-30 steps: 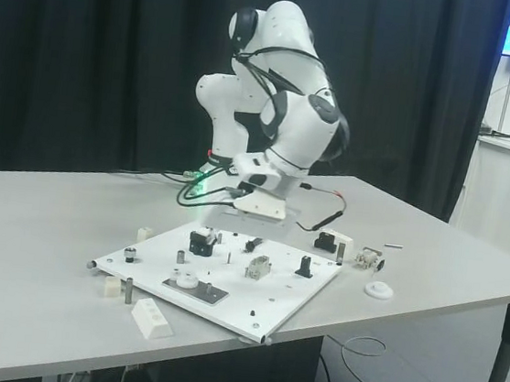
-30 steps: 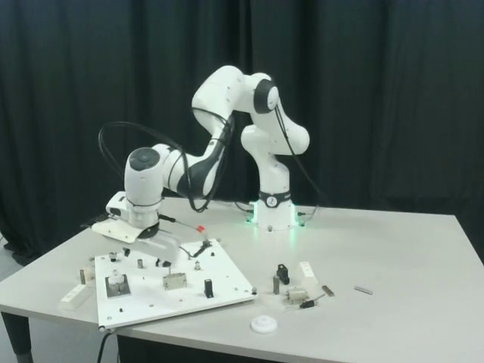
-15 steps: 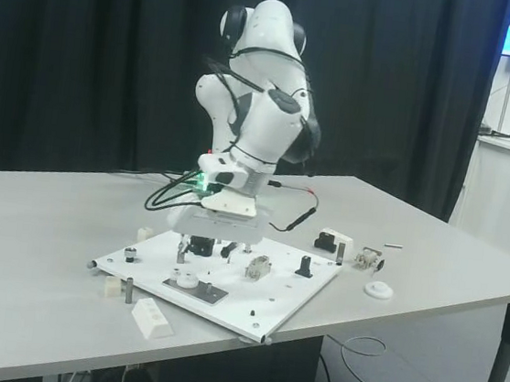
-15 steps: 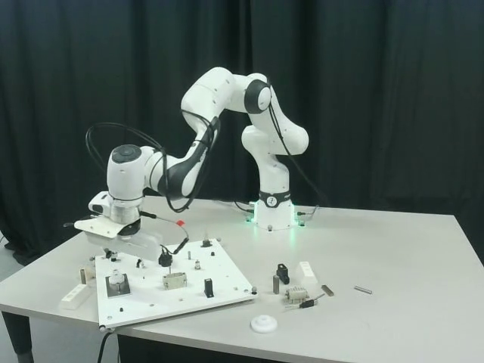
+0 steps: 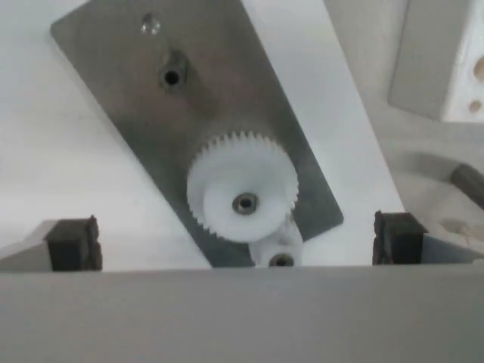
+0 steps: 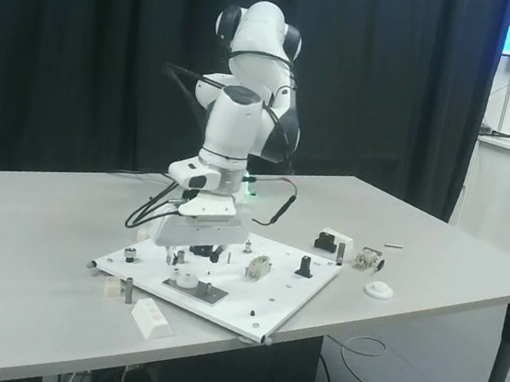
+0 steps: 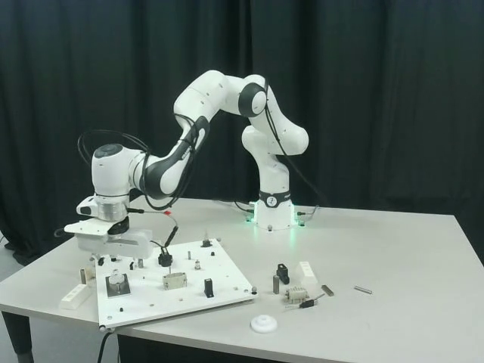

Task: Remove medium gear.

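On grey table [image 6: 49, 223], white board [image 6: 290, 292], black curtain [image 6: 87, 43] bkgd

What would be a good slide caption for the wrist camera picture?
Open end effector hangs above a white gear sitting on a grey metal plate.

Wrist view. A white medium gear [image 5: 243, 197] sits on a grey metal plate [image 5: 128, 72], seated over a pin at its centre hole. A smaller white gear [image 5: 278, 249] lies just beside it, partly under its rim. The plate also carries an empty post [image 5: 172, 76] and a screw head [image 5: 150, 25], and rests on a white board [image 5: 68, 162]. The gripper [image 5: 234, 240] hangs above the gear, black fingertips [image 5: 72, 243] wide apart on either side, touching nothing. A white block [image 5: 463, 60] with holes lies off the board.
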Controlling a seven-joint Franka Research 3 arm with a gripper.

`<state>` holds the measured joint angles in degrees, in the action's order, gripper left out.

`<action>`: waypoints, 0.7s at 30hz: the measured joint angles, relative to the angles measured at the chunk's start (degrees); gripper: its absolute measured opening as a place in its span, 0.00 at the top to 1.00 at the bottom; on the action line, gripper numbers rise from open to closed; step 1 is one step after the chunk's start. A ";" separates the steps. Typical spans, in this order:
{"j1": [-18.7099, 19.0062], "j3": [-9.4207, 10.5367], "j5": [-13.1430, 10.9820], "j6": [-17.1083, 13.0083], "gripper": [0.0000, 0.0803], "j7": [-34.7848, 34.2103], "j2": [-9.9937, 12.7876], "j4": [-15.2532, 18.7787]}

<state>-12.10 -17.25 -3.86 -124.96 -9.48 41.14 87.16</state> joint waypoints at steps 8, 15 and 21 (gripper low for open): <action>0.00 -1.07 -5.87 -2.30 0.00 5.40 1.15 0.00; 0.00 -1.27 -8.05 -3.80 0.00 7.38 2.06 0.00; -0.01 -1.37 -8.11 -4.16 0.00 7.93 2.56 0.00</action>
<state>-12.11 -18.61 -11.98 -129.12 -1.55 43.69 87.16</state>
